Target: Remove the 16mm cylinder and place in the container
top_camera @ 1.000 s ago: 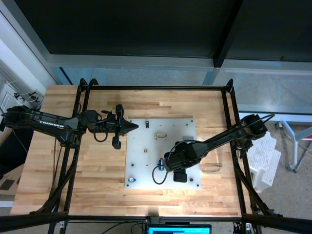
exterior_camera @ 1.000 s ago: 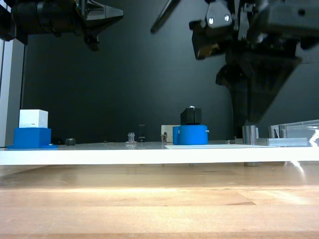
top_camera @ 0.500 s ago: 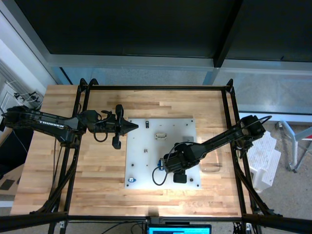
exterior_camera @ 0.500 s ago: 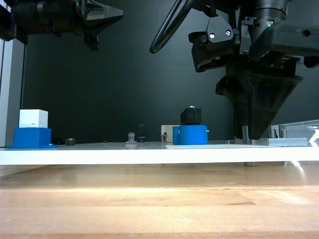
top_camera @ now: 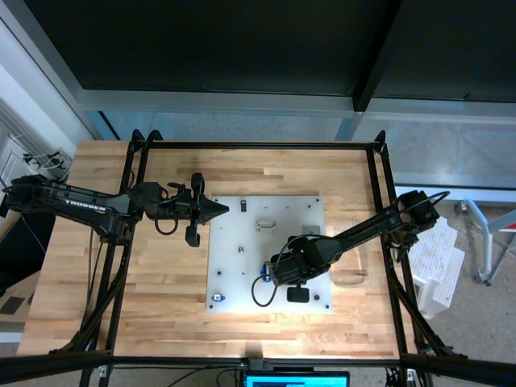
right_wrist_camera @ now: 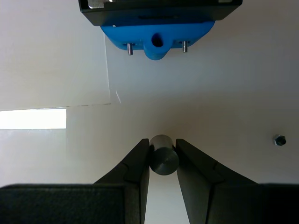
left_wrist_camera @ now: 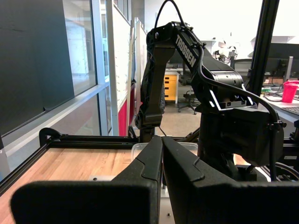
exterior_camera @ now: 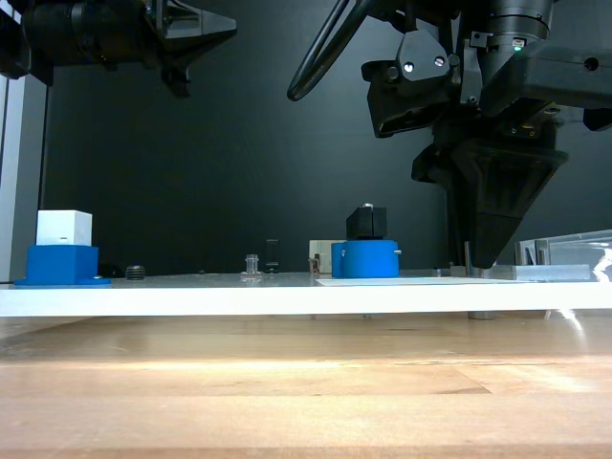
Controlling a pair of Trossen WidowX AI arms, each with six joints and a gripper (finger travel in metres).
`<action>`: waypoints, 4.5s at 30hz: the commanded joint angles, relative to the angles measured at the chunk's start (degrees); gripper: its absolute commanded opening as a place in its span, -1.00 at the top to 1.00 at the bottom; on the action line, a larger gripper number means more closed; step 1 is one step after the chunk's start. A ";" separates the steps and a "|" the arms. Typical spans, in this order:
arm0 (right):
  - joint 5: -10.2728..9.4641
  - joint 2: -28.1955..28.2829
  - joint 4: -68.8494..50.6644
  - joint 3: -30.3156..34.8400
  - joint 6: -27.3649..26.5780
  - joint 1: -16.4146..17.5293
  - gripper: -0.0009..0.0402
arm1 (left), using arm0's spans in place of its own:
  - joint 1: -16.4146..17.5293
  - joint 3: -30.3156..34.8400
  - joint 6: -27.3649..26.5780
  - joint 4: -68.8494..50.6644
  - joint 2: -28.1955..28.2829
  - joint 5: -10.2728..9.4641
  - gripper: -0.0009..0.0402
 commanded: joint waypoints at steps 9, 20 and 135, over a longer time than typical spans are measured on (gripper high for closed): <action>0.07 -4.07 -0.83 0.02 -1.25 -0.02 0.89 | 0.00 0.00 0.00 0.00 0.00 0.02 0.96; 0.33 -11.28 -4.55 0.87 -1.79 -0.85 0.89 | 0.00 0.00 0.00 0.02 0.00 0.02 0.96; 8.79 -49.96 21.03 -22.75 -15.85 -9.11 0.29 | 0.02 0.00 0.00 0.02 0.00 0.02 0.96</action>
